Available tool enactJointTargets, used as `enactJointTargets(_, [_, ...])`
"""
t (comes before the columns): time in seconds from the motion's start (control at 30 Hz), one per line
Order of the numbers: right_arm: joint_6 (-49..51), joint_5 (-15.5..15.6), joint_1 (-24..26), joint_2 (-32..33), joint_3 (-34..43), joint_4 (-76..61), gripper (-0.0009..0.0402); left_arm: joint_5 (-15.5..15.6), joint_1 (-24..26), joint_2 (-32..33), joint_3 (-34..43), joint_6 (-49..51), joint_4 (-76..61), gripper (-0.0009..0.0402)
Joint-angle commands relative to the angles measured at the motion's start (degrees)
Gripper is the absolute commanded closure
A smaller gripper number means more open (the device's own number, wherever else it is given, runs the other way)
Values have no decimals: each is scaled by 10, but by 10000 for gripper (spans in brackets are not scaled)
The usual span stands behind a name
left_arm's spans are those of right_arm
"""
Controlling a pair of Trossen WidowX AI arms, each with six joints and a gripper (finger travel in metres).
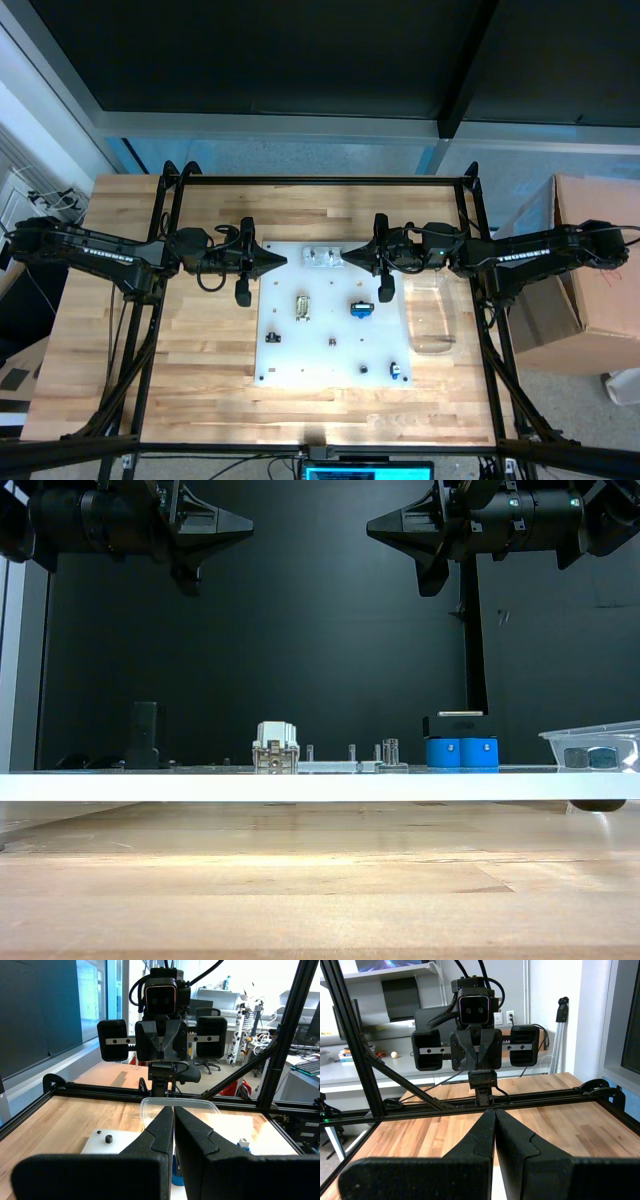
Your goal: Unfasten the M12 nut and place it in the container
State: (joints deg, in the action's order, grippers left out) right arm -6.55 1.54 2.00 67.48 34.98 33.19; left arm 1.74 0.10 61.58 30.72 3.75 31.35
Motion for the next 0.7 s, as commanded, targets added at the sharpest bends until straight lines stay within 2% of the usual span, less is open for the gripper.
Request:
enactJointTargets(0.03, [0,0,0,0,0,0,393,0,0,0,0,0,0,393])
enactJointTargets(0.7, [0,0,0,0,7,16,393,0,0,0,0,0,0,393])
